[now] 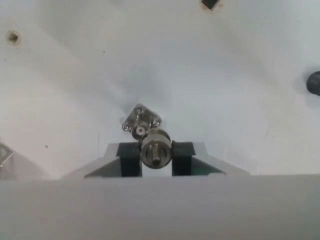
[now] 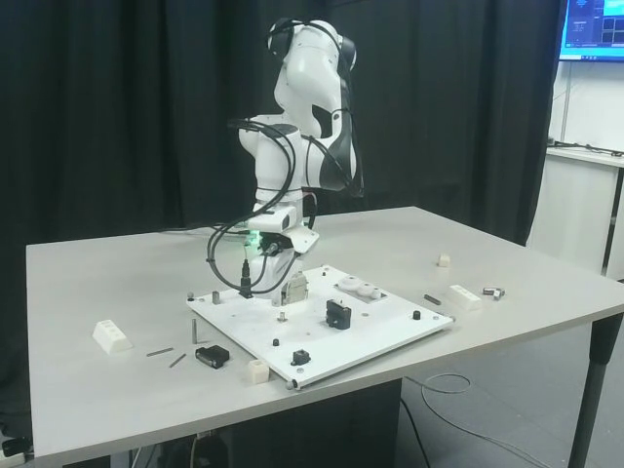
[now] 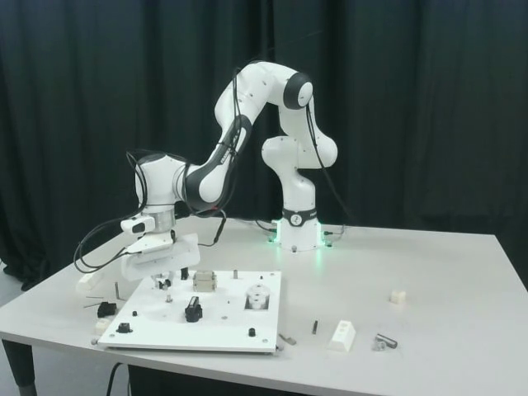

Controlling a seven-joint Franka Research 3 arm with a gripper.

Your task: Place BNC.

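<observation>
The fingers [image 1: 155,158] pinch the BNC connector [image 1: 155,148] just above the white board [image 1: 210,90], its flanged socket [image 1: 141,121] close at the connector's 11 o'clock.

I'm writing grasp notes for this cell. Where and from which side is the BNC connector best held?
Grip the BNC connector on its round barrel, coming from above with one finger on each side, as the gripper holds it now. The barrel's curved sides sit between the black pads, and this leaves the lower end free above the square-flanged socket on the white board.
</observation>
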